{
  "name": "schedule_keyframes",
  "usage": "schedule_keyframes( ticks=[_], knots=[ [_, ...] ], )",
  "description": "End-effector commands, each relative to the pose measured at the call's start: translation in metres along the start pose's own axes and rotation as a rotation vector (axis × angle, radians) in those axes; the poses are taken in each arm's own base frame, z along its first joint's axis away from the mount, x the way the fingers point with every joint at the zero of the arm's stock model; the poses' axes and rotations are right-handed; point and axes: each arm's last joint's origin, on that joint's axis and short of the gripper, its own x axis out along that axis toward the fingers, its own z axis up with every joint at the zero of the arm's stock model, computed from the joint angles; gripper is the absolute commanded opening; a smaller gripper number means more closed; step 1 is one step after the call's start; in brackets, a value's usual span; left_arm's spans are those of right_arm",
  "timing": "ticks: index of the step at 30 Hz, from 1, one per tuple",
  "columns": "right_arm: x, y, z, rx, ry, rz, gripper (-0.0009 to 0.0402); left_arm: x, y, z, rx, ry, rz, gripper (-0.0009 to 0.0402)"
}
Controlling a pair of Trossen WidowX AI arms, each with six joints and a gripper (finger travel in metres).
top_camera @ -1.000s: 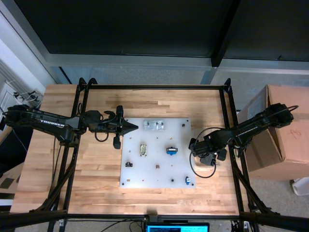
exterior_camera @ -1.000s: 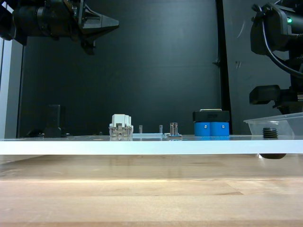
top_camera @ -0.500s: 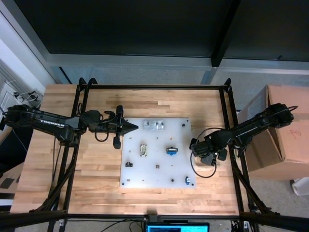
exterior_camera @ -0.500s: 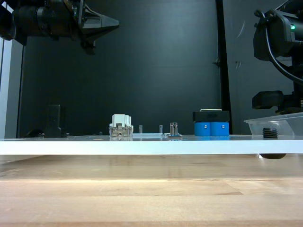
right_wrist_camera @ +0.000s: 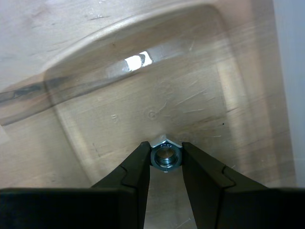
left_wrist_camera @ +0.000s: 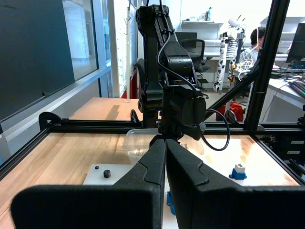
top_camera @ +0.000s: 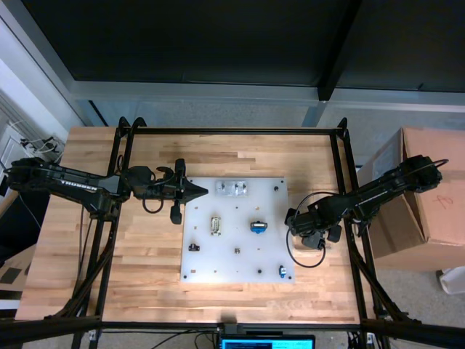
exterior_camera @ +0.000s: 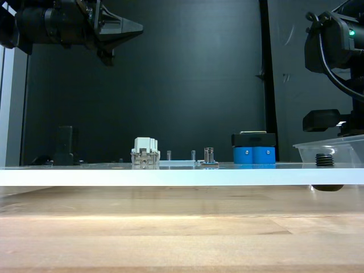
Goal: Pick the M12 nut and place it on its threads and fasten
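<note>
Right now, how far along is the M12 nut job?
Done: right gripper is shut on the M12 nut inside the clear tray. In hand: the pick; lift not visible. To do: stud shows bare ribs, so placing and fastening remain. Left gripper is shut, raised by the board's far left edge.

The place is a robotics lab that opens onto an office floor. Ahead of the left gripper (left_wrist_camera: 165,143), past the black frame (left_wrist_camera: 264,71) that fences the wooden desk (top_camera: 240,156), stand an office chair (left_wrist_camera: 196,51), a dark monitor (left_wrist_camera: 298,47) and a white robot arm (left_wrist_camera: 232,33). A person (left_wrist_camera: 261,38) in headphones sits at a workstation there. A glass wall (left_wrist_camera: 78,43) runs alongside. Outboard of the right gripper (right_wrist_camera: 166,151) a cardboard box (top_camera: 425,196) sits beside the desk, and a lit screen (top_camera: 267,342) glows at its near edge.
</note>
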Motion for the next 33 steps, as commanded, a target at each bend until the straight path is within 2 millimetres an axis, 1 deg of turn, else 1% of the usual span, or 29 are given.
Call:
schedule_keyframes(
  ticks=[1,7,9,11,15,19,22,26,33],
  knots=[
    [-0.002,0.0,0.0,0.001,-0.007,-0.009,0.0052,0.0,0.0,0.0,0.0,-0.001,0.0,0.0],
    [-0.006,0.0,0.0,0.035,-0.017,-0.021,0.0,0.0,0.0,0.0,0.0,0.0,0.0,0.0],
    [-0.01,-0.001,0.0,0.086,-0.025,-0.03,0.0002,0.0,0.0,0.0,0.0,-0.001,0.0,0.0],
    [-0.016,-0.002,0.001,0.183,-0.041,-0.045,0.0008,0.0,0.0,0.0,0.0,0.0,0.0,0.0],
    [-0.037,-0.008,0.005,0.387,-0.052,-0.047,0.0013,0.0,0.0,0.0,0.0,-0.001,0.0,0.0],
    [-0.06,-0.015,0.01,0.492,-0.055,-0.045,0.0011,0.0,0.0,0.0,0.0,-0.001,0.0,0.0],
    [-0.073,-0.019,0.016,0.481,-0.065,-0.051,0.0012,0.0,0.0,0.0,0.0,-0.001,0.0,0.0],
    [-0.082,-0.026,0.03,0.45,-0.078,-0.058,0.0012,0.0,0.0,0.0,0.0,-0.001,0.0,0.0],
    [-0.083,-0.043,0.07,0.373,-0.07,-0.042,0.0012,0.0,0.0,0.0,0.0,0.0,0.0,0.0]
  ],
)
